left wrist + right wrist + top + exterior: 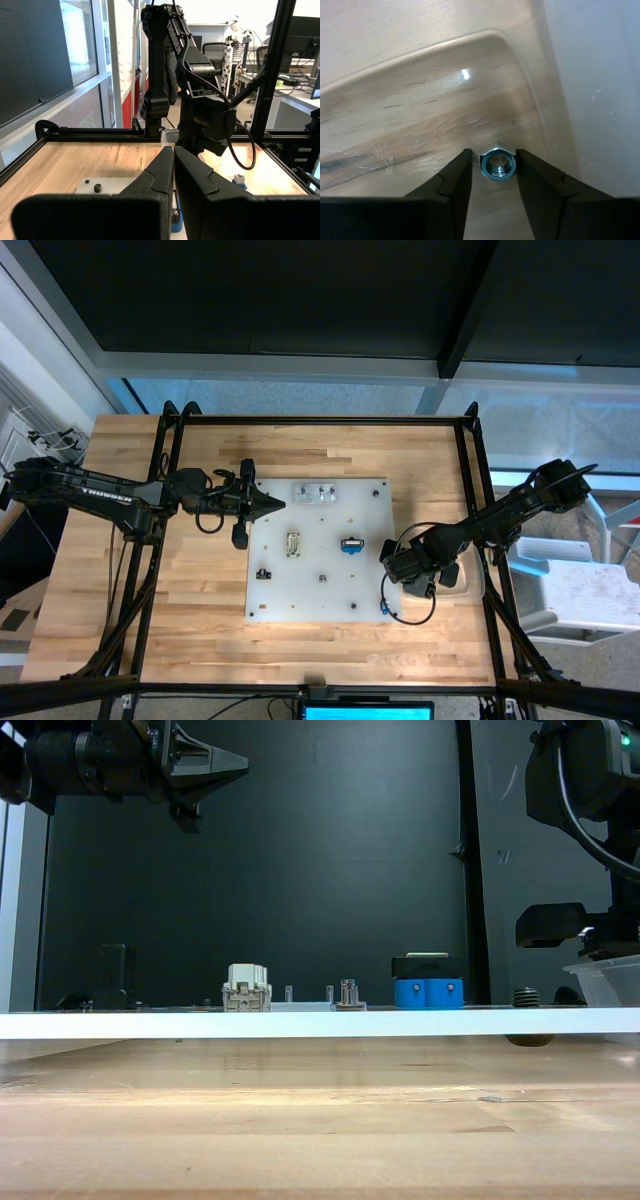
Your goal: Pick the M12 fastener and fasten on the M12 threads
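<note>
Right claw [493, 153] straddles nut [497, 164] in tray [440, 95]; left claw [272, 504] hovers over board [300, 592].

The black left arm [100, 495] stretches level and high, its left hand [173, 150] pinched closed and pointing inward, while the bent black right arm [500, 512] dips its right hand [494, 153] low, fingers parted.

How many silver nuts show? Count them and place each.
1. The nut lies in the clear tray between the right gripper's open fingers; more may be hidden. The left gripper hangs shut above the board's left edge.
</note>
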Controlling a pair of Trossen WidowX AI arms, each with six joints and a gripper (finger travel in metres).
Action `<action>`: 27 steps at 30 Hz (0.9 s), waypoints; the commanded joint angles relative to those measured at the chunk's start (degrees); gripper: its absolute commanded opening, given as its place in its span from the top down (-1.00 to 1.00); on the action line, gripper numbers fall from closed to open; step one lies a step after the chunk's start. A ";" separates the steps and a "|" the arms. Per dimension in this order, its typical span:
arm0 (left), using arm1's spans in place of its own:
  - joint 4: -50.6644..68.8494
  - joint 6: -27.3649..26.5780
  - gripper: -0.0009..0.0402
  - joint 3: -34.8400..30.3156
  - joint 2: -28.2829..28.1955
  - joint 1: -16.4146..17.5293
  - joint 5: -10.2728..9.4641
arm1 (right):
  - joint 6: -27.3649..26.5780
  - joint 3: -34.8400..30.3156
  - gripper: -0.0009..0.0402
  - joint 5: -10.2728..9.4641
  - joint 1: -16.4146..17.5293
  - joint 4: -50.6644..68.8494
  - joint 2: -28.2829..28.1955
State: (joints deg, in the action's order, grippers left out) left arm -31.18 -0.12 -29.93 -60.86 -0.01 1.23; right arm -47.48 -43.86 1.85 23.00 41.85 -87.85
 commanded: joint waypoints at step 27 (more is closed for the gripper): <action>0.00 0.02 0.96 -0.02 0.00 0.02 0.02 | 0.46 -15.17 0.81 -0.15 0.02 19.58 3.89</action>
State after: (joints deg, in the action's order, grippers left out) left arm -31.16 -0.10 -29.93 -60.84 -0.01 1.23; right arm -46.85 -57.28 1.74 22.98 59.83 -84.01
